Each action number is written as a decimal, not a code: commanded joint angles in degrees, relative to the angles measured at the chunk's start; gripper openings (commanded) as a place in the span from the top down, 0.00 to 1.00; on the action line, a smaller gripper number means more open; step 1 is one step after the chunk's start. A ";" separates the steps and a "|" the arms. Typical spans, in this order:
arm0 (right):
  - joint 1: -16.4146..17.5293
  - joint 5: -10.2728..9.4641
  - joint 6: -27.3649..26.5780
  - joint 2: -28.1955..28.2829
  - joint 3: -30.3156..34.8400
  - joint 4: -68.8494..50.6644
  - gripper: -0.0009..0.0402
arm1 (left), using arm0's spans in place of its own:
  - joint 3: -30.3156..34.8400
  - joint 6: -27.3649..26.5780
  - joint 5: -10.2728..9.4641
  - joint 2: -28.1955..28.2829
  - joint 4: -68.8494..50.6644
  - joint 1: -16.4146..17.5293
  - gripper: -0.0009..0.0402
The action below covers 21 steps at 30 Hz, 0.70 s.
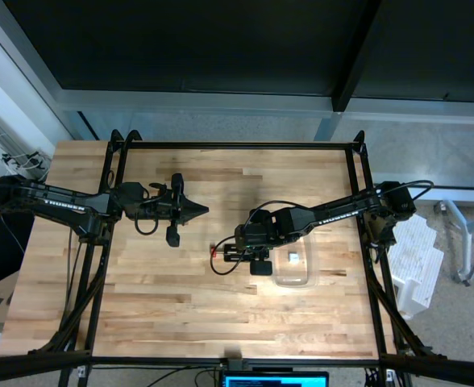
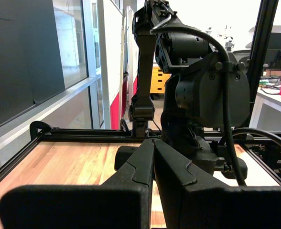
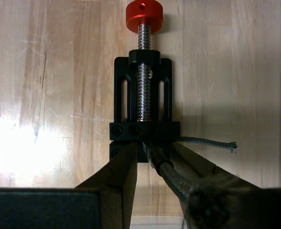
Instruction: Remove the USB-C connector from taskboard and place in the container
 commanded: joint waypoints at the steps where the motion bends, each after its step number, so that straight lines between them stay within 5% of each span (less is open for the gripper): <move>1: -0.07 -0.02 -0.07 -0.02 -0.09 0.07 0.80 | 0.00 0.00 0.02 0.02 0.00 0.02 0.98; 14: -0.13 -0.02 -1.03 -0.04 -0.09 0.24 0.98 | 0.00 0.00 0.02 0.02 0.00 0.00 0.98; 21: -0.26 -0.02 -1.36 -0.04 -0.09 0.24 0.98 | 0.00 0.00 0.02 0.02 0.00 0.00 0.98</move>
